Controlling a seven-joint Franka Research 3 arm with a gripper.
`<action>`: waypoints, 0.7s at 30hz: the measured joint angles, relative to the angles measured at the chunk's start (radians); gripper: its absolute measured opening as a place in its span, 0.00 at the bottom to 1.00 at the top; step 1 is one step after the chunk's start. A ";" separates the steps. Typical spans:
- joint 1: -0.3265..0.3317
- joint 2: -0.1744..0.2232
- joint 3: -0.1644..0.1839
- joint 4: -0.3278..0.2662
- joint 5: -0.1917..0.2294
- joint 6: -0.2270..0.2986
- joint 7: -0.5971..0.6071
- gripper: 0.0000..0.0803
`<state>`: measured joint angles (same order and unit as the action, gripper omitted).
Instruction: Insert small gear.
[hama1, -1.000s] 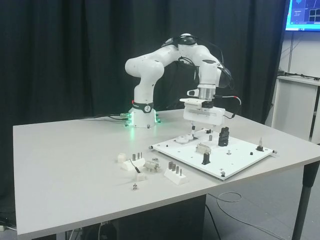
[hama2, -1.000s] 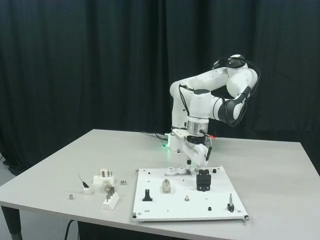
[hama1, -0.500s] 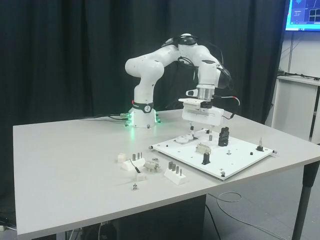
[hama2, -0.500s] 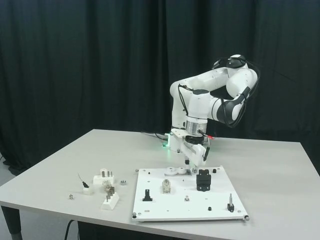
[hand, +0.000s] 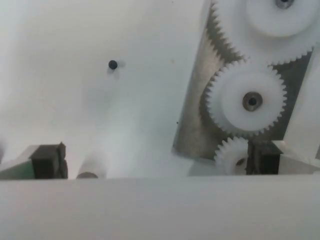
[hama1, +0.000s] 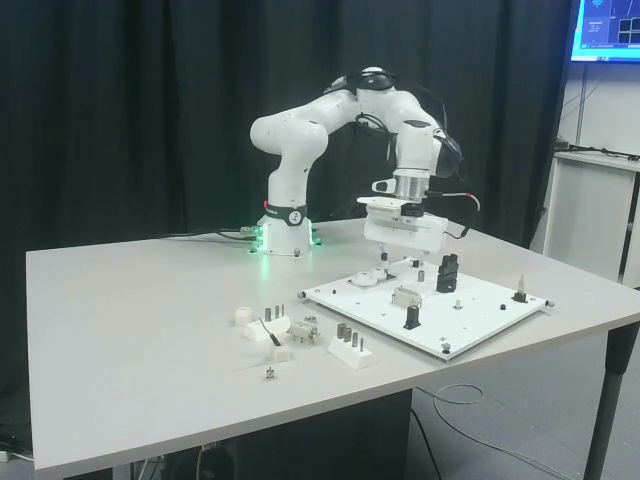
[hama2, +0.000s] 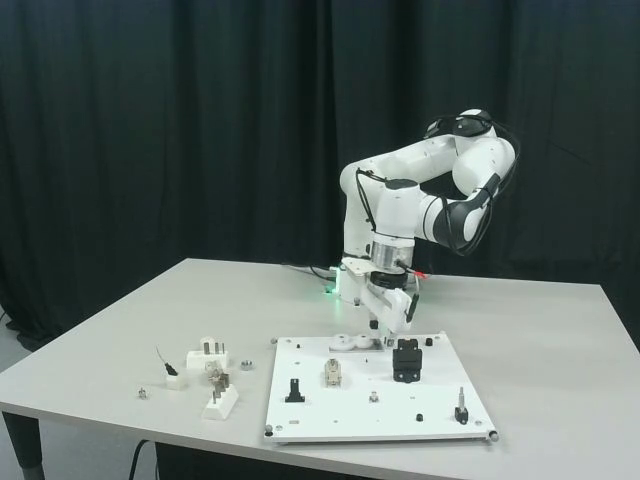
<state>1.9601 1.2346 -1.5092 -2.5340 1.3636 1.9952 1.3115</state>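
Note:
In the wrist view the small white gear (hand: 231, 154) lies on the grey metal plate (hand: 192, 135), its teeth against the medium white gear (hand: 247, 101). A large white gear (hand: 272, 27) sits beyond that one. My gripper (hand: 156, 161) is open, with one black fingertip (hand: 47, 161) far from the gears and the other (hand: 265, 157) right beside the small gear. Nothing is held between them. In the room views the gripper (hama1: 383, 262) (hama2: 378, 325) hangs a little above the gear end of the white board (hama1: 470, 320) (hama2: 350, 405).
The board also carries a black block (hama2: 405, 358), a small black bracket (hama2: 294, 391), a metal connector (hama2: 332, 373) and an upright pin (hama2: 460, 408). White peg holders (hama1: 353, 348) and small loose parts (hama1: 270, 373) lie on the grey table (hama1: 130, 320) beside the board.
The gripper has risen a little straight up from the gears on the board. The rest of the scene is unchanged.

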 joint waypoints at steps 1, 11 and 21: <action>0.000 0.000 0.000 0.001 0.000 0.001 0.000 1.00; 0.000 0.000 0.026 0.006 0.008 0.028 0.000 1.00; 0.002 0.000 0.031 0.008 0.010 0.037 0.000 1.00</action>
<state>1.9623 1.2343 -1.4786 -2.5263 1.3741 2.0326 1.3116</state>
